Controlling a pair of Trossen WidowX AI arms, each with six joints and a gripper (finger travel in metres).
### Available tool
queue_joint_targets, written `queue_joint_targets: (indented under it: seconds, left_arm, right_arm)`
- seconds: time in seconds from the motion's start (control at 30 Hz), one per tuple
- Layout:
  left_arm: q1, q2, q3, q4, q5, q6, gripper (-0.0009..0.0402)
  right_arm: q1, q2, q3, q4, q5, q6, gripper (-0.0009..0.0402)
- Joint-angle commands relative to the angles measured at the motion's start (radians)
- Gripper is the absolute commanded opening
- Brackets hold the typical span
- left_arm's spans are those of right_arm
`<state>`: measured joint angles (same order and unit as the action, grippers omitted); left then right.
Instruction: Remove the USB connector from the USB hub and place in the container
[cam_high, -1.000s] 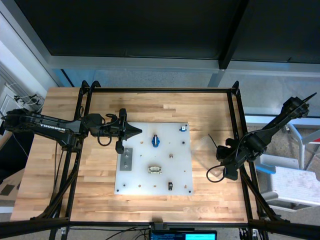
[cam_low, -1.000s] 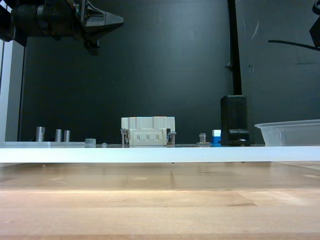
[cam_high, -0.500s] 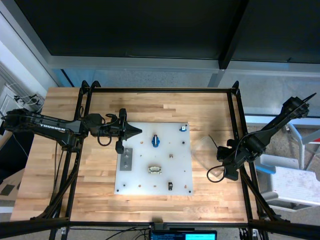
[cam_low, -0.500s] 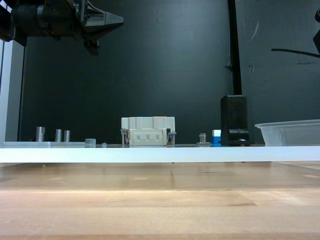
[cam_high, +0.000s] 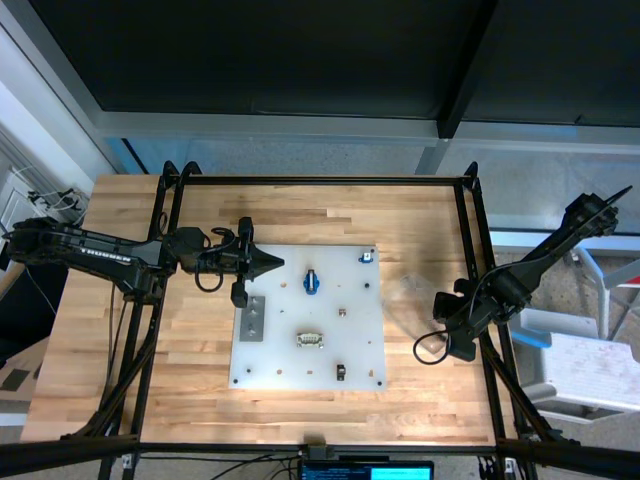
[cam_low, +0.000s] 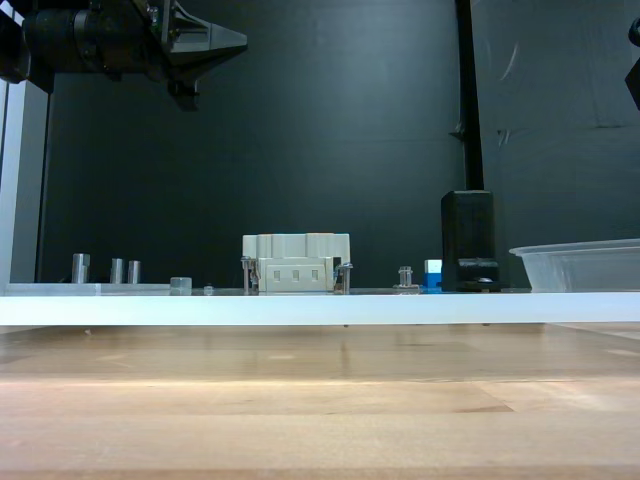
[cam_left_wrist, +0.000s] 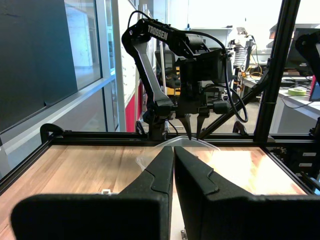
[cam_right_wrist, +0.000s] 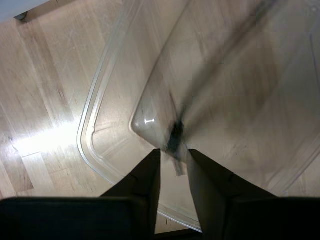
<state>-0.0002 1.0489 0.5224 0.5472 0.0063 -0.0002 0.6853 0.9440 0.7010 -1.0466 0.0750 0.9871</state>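
Right pincer (cam_right_wrist: 172, 151) hangs narrowly parted over the container (cam_right_wrist: 86, 142); the blurred connector (cam_right_wrist: 175, 134) lies loose between its tips. Left pincer (cam_left_wrist: 173, 148) is closed, raised above the board's (cam_high: 285, 360) far-left corner

A short, thin black USB connector (cam_right_wrist: 175, 134) shows as a dark, blurred streak above a clear, see-through plastic container (cam_right_wrist: 87, 145), a shallow dish of rounded triangular outline. The connector's plug end sits just off the tips of the right gripper (cam_right_wrist: 174, 152), whose fingers stand slightly parted. Whether the plug touches either finger cannot be told. In the high view the container lies flat and upright on the wooden table (cam_high: 300, 210), right of centre in the frame, under the right gripper. In the low view its rim shows at the right edge of the frame. The left gripper (cam_high: 275, 263), its fingers pressed together, hangs well apart from the container at left of centre.
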Motion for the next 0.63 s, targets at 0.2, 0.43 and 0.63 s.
queue_joint_targets:
  seconds: [0.2,0.43,0.63]
  left_arm:
    - [0.000,0.000,0.000,0.000,0.000,0.000,0.0001]
    - [0.000,0.000,0.000,0.000,0.000,0.000,0.0001]
    - [0.000,0.000,0.000,0.000,0.000,0.000,0.0001]
  right_arm:
    - [0.000,0.000,0.000,0.000,0.003,0.004,0.0127]
    - [0.000,0.000,0.000,0.000,0.003,0.004,0.0134]
    - [0.000,0.000,0.000,0.000,0.003,0.004,0.0134]
